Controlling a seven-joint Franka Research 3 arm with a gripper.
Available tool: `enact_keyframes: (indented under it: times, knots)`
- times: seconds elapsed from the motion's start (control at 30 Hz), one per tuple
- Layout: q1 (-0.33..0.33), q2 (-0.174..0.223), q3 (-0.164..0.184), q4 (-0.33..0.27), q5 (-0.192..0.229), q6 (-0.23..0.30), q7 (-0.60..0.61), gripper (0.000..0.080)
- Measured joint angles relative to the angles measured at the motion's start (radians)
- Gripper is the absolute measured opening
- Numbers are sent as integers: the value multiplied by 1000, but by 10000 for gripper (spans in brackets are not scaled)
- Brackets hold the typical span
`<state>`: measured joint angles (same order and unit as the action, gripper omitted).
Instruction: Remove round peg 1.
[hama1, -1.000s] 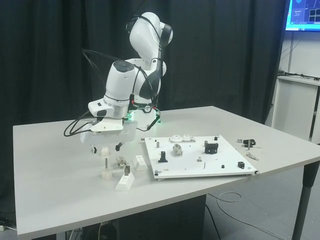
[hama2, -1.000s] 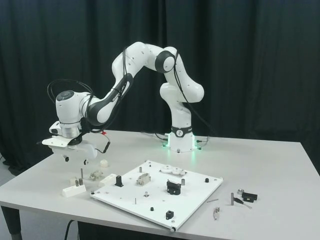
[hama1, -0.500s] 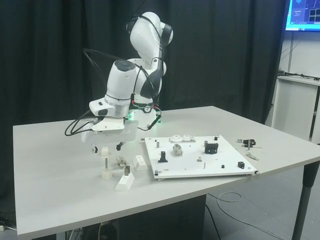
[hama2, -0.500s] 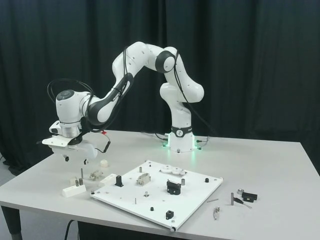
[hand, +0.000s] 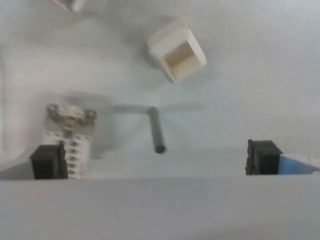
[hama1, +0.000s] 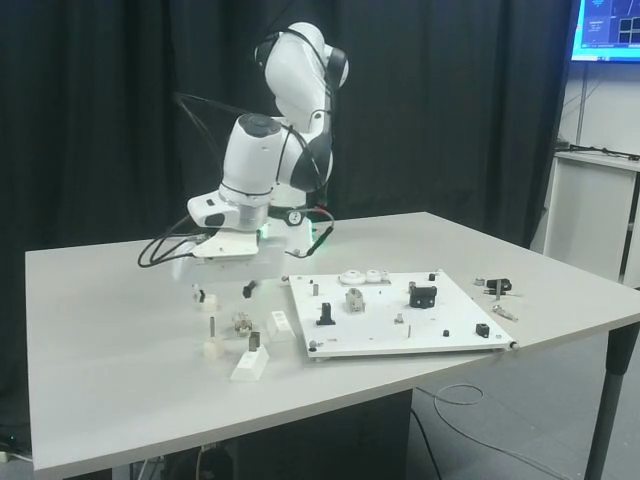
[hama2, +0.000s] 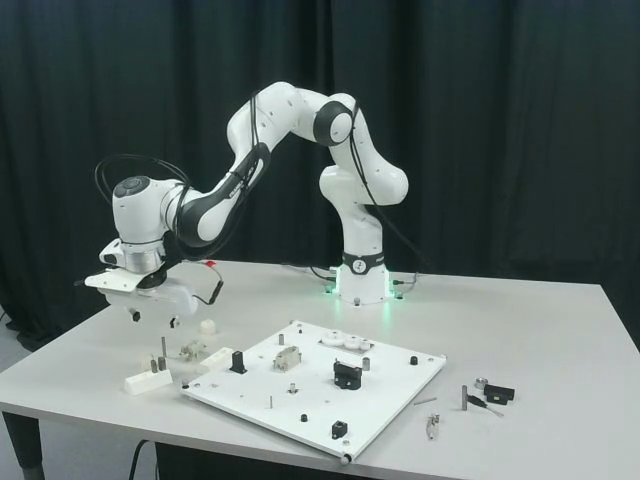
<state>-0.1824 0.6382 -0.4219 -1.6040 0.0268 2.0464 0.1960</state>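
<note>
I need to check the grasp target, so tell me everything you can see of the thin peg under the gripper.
The peg is a thin, straight, round rod, grey and metallic-looking. It stands upright, its foot set in a small white block on the table. Nothing else touches it. The open gripper hangs above it, and in the wrist view the peg's top shows between the two black fingertips.

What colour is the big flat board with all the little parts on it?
White. The board shows best in the first room view, lying on the grey table.
</note>
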Motion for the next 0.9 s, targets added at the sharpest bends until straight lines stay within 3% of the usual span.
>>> enact_keyframes:
  times: [0.47,0.9]
  knots:
    - [92,-5,7,50,168,-37,99,800]
    - [216,1,23,56,222,-20,147,800]
